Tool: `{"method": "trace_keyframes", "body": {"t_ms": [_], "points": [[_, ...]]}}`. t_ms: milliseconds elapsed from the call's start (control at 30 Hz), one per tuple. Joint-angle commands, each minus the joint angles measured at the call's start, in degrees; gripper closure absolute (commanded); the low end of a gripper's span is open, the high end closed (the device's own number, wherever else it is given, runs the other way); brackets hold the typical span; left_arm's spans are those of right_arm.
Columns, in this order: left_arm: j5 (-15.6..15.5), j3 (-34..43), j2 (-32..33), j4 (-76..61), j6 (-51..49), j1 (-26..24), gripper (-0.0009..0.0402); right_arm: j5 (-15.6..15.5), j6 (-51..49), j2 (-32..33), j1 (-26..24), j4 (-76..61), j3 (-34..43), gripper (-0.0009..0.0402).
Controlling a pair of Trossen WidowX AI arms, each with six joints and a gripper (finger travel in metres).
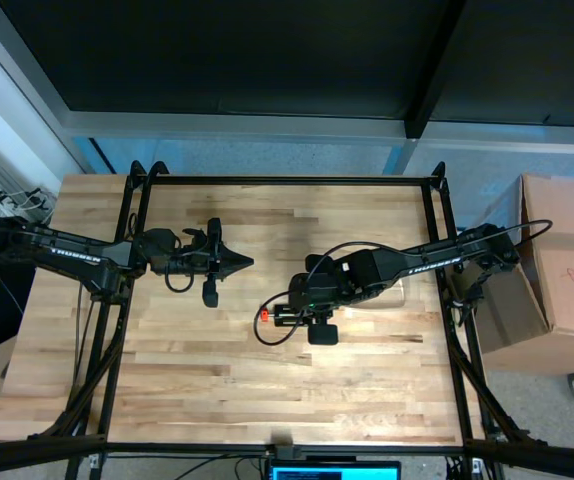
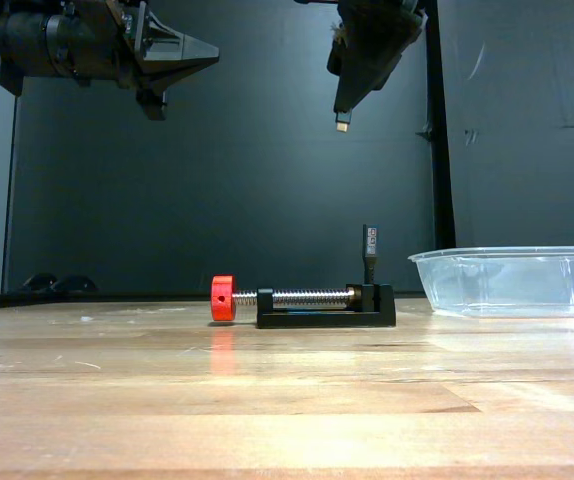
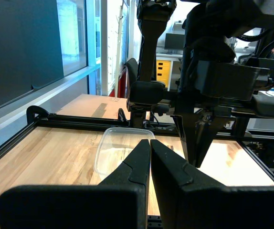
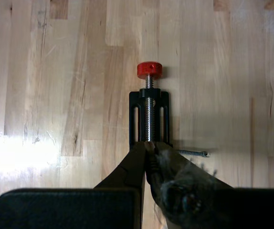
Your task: Remove the USB-C connector from the USB-C receptacle and place in the container
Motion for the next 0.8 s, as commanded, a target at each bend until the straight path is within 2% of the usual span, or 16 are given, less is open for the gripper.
{"method": "trace_keyframes", "body": {"t_ms": [33,200,600,800], "points": [[0.0,0.02,0.02,0.0,0.0,0.02,0.0393,0.0,0.15,-1.38,-0.09,0.24,-2.54,0.0392],[0.0,0.02,0.02,0.0,0.0,0.0,0.0393,0.04,0.85,-4.7,-0.39,1.9,-7.21,0.0372],[0.0,0.02,0.02,0.0,0.0,0.02,0.0393,0.17,2.19,-14.84,-1.75,2.54,-18.62,0.0256],[0.0,0.02,0.02,0.02,0.0,0.02,0.0393,1.38,2.89,-20.74,-2.01,2.23,-25.07,0.0202]]}}
